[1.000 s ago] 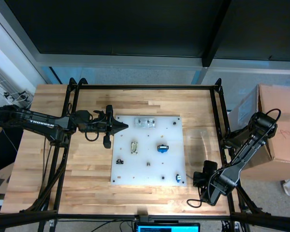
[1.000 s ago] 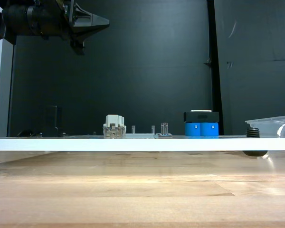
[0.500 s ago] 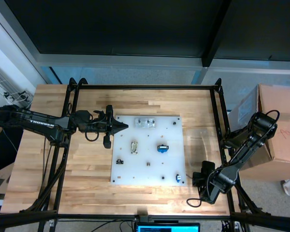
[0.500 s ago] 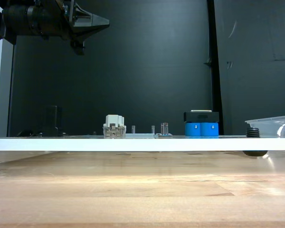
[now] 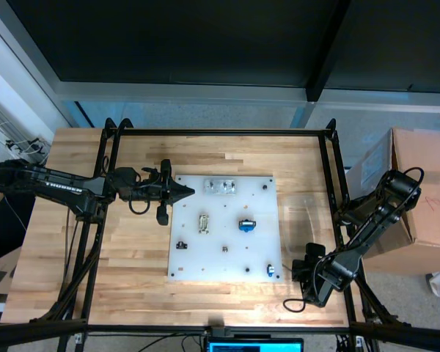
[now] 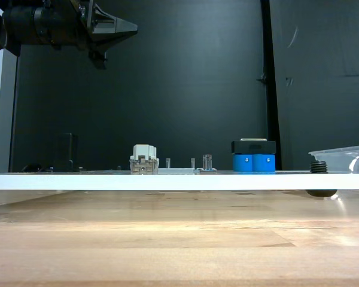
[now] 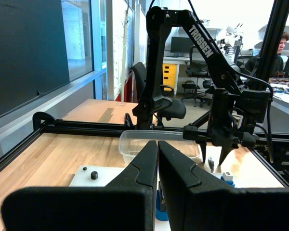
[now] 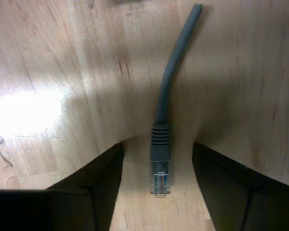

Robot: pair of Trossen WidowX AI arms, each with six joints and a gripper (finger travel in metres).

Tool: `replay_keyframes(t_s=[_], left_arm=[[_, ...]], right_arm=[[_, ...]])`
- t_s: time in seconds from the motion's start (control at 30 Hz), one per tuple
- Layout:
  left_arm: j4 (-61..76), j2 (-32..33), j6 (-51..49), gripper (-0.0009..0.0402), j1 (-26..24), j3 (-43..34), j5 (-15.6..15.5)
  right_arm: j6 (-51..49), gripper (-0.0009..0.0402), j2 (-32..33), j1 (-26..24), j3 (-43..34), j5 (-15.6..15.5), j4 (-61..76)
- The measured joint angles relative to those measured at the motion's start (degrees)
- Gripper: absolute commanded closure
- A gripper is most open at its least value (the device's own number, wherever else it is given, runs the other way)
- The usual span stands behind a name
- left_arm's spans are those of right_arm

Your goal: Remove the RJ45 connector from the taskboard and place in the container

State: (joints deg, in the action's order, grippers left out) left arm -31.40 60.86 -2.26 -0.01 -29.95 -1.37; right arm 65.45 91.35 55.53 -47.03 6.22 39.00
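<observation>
The connector (image 8: 160,171) lies free on the bench (image 8: 58,57), between the spread fingers (image 8: 96,192) of my right hand (image 5: 306,273); it is clear-tipped, with a grey ribbed boot (image 8: 160,139) and short grey cable (image 8: 176,62). I judge it light, slick and a little springy, so I'd pinch the boot. My left hand (image 5: 185,192) hangs clenched, empty, above the board's (image 5: 227,249) left edge.

left gripper (image 5: 190,192): above taskboard (image 5: 205,270) edge | right gripper (image 8: 157,149): gaps flank RJ45 connector (image 8: 160,166)

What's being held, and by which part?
Nothing. Grey RJ45 connector lies free on the wooden table between the open right gripper's fingers; shut left gripper hovers above the white board's left edge.
</observation>
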Motion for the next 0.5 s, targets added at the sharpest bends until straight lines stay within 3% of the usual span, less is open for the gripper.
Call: replay_keyframes(t_s=[0.4, 0.5], left_arm=[[0.0, 0.0, 0.0, 0.0393, 0.0, 0.0, 0.0], [0.0, 0.0, 0.0, 0.0393, 0.0, 0.0, 0.0]], right_arm=[[0.0, 0.0388, -0.2, 0.4, 0.0, -1.2, -0.3], [0.0, 0.0388, -0.5, 0.5, 0.1, -1.3, -0.4]])
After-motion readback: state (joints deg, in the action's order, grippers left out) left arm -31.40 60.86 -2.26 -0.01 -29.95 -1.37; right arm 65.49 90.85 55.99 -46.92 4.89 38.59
